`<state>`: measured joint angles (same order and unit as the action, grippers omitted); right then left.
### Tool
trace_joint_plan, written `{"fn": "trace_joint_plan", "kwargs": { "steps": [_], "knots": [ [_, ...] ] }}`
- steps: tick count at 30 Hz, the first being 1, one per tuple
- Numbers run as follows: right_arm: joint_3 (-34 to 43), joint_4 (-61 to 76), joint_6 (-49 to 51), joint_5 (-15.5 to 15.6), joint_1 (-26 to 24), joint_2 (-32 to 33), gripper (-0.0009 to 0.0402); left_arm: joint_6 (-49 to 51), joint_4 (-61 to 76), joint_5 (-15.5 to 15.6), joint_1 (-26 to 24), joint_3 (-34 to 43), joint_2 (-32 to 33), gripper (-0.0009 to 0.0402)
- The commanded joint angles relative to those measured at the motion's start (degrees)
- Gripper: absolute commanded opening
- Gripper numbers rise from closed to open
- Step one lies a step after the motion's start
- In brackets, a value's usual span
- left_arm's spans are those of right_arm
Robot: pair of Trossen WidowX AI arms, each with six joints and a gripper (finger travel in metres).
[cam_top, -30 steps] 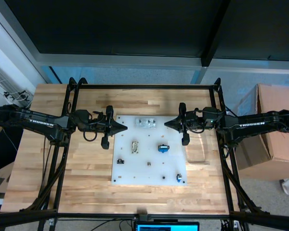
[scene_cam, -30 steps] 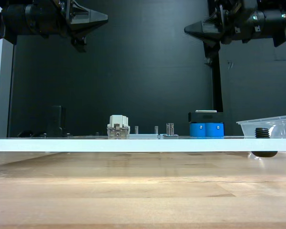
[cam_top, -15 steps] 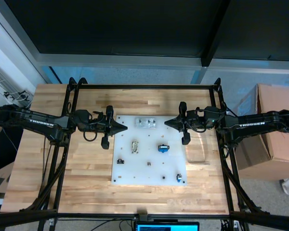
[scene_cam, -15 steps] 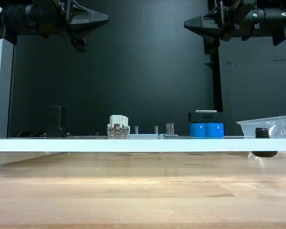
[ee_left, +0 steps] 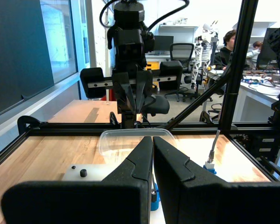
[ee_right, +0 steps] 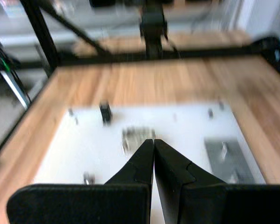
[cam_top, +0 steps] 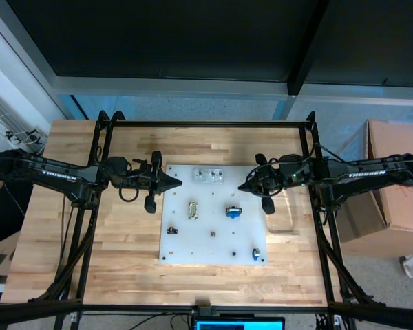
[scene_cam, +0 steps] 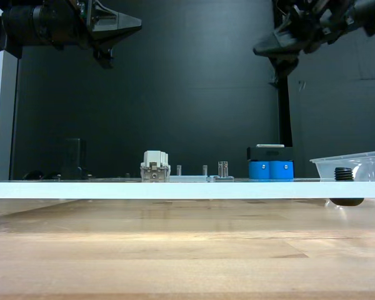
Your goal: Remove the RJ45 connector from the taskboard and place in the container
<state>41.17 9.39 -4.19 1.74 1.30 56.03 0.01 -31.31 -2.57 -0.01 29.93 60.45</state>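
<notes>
Left gripper (cam_top: 177,183) clenched, empty, level, high over taskboard (cam_top: 193,240) left edge
Right gripper (cam_top: 241,185) clenched, empty, tip pitched down, high over board's right part
RJ45 connector (cam_top: 257,255), best read: seated upright in blue holder, well below right gripper, offset toward near edge, apart from both grippers
Clear container (cam_top: 283,214) below and behind right gripper tip, beside board
Beige connector (cam_top: 193,210) below, between both tips

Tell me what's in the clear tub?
Nothing shows in the tub from above; a black ribbed piece at its wall may be outside. Left gripper, right gripper: over the board.
</notes>
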Motion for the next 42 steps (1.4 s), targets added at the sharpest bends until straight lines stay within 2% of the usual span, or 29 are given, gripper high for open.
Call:
{"fn": "trace_joint_plan", "kwargs": {
  "steps": [1, 5, 9, 12, 18, 22, 27, 31, 33, 42],
  "knots": [
    [2.7, 8.3, -1.6, -0.9, 2.0, 0.0, 0.0000, 0.0, 0.0, 0.0, 0.0, 0.0, 0.0, 0.0000],
    [4.9, 15.7, -4.1, -1.0, 4.4, 0.0, 0.0000, 0.0, 0.0, 0.0, 0.0, 0.0, 0.0, 0.0000],
    [6.7, 23.5, -6.9, -4.0, 7.5, 0.0, 0.0000, 0.0, 0.0, 0.0, 0.0, 0.0, 0.0, 0.0000],
    [7.8, 28.4, -7.9, -5.1, 9.7, 0.0, 0.0000, 0.0, 0.0, 0.0, 0.0, 0.0, 0.0, 0.0000],
    [9.6, 35.0, -10.5, -5.2, 13.8, 0.0, 0.0000, 0.0, 0.0, 0.0, 0.0, 0.0, 0.0, 0.0000],
    [9.8, 36.0, -12.6, -5.5, 17.6, 0.1, 0.0000, 0.0, 0.0, 0.0, 0.0, 0.0, 0.0, 0.0000],
    [9.8, 37.2, -17.3, -7.4, 22.1, 1.6, 0.0000, 0.0, 0.0, 0.0, 0.0, 0.0, 0.0, 0.0000],
    [9.8, 37.2, -21.3, -12.3, 25.7, 2.7, 0.0000, 0.0, 0.0, 0.0, 0.0, 0.0, 0.0, 0.0000],
    [9.8, 37.2, -22.7, -13.8, 27.3, 3.7, 0.0000, 0.0, 0.0, 0.0, 0.0, 0.0, 0.0, 0.0000],
    [12.8, 38.4, -27.7, -14.3, 33.1, 9.9, 0.0000, 0.0, 0.0, 0.0, 0.0, 0.0, 0.0, 0.0000]
  ]
}}
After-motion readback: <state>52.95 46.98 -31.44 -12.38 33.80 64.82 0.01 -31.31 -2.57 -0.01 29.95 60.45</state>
